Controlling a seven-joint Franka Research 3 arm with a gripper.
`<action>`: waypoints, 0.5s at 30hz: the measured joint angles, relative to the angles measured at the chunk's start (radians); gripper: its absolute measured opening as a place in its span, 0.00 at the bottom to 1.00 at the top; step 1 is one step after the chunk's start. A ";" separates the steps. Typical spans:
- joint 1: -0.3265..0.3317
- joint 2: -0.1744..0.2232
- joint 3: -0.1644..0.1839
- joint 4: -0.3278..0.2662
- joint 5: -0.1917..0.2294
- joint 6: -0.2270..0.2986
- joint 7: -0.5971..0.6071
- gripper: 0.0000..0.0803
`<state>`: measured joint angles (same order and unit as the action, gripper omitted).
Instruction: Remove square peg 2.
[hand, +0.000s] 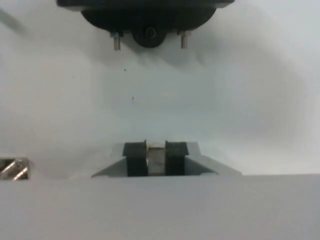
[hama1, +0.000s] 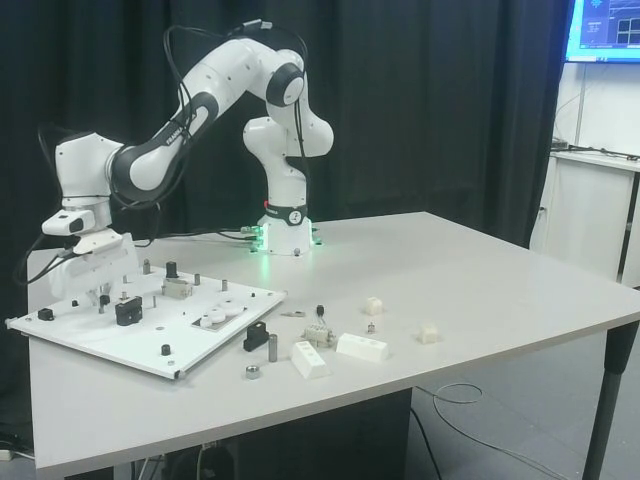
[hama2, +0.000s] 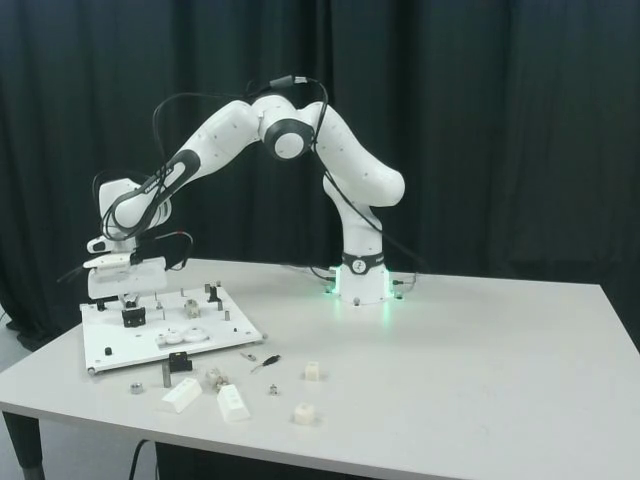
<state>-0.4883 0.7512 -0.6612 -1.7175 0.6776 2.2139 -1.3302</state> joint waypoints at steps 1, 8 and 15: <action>0.001 -0.003 -0.003 0.000 -0.001 -0.004 0.000 0.09; 0.006 -0.036 -0.018 0.000 -0.016 -0.035 0.000 0.09; 0.009 -0.077 -0.027 -0.002 -0.042 -0.065 0.015 0.09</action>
<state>-0.4789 0.6744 -0.6881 -1.7194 0.6359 2.1494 -1.3150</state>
